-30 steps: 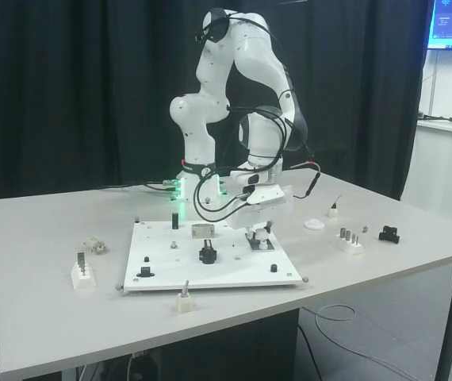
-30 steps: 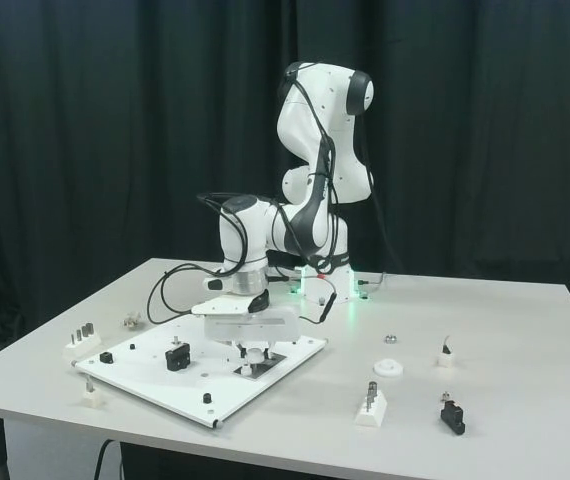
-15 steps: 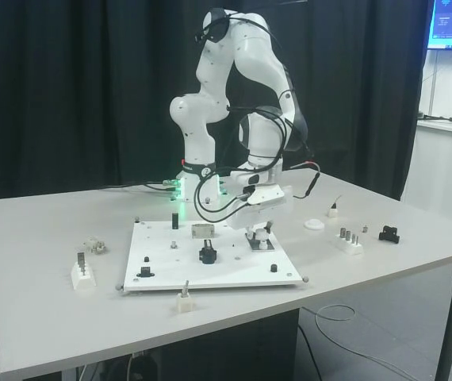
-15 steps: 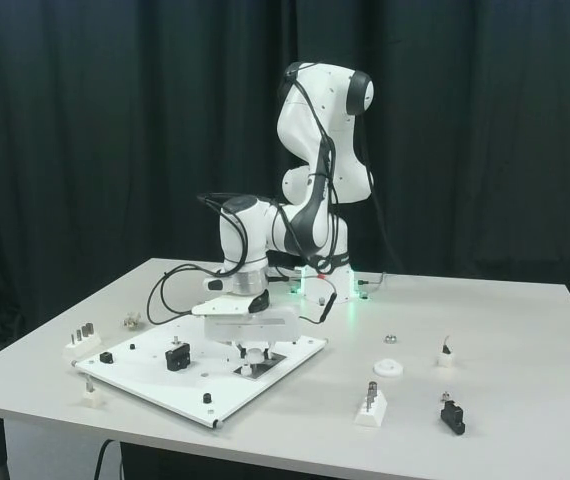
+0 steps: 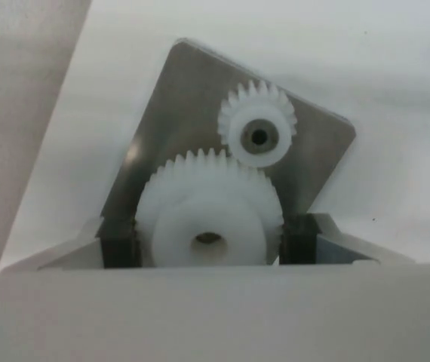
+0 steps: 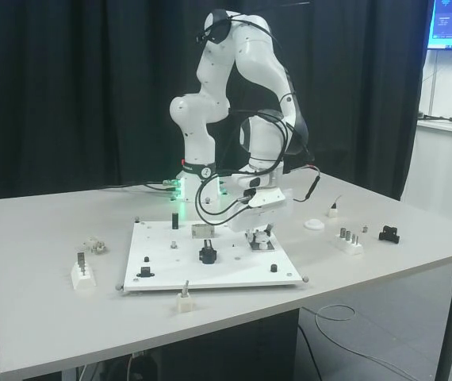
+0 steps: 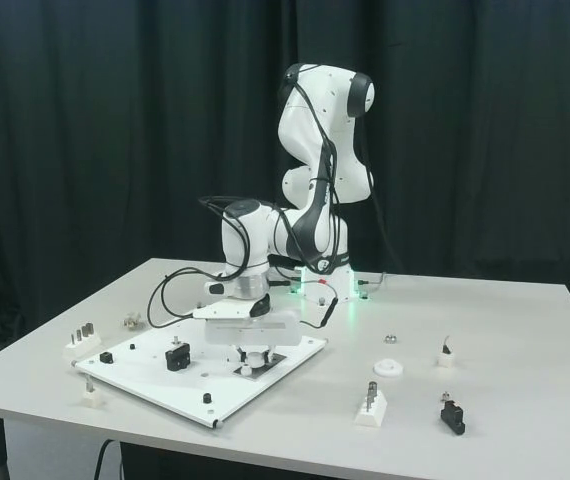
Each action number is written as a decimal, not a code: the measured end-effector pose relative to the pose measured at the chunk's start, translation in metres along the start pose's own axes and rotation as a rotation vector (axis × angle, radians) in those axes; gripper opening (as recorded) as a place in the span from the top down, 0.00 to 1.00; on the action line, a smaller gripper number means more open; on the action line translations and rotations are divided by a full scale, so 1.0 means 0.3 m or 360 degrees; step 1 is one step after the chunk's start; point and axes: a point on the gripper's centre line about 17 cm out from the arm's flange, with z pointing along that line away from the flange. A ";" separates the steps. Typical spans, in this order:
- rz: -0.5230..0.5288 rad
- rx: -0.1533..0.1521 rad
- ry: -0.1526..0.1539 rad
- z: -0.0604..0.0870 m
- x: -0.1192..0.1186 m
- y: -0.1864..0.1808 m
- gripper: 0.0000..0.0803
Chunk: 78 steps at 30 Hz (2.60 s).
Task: Insert medium gear.
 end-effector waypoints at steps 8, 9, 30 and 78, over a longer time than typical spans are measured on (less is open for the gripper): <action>0.0002 0.0001 0.0000 0.000 0.000 0.000 0.50; 0.0004 0.0003 0.0001 0.000 0.000 0.000 0.50; 0.0350 0.0040 0.0011 0.001 0.001 -0.006 0.50; -0.0023 0.0035 0.0021 0.004 0.001 -0.002 0.50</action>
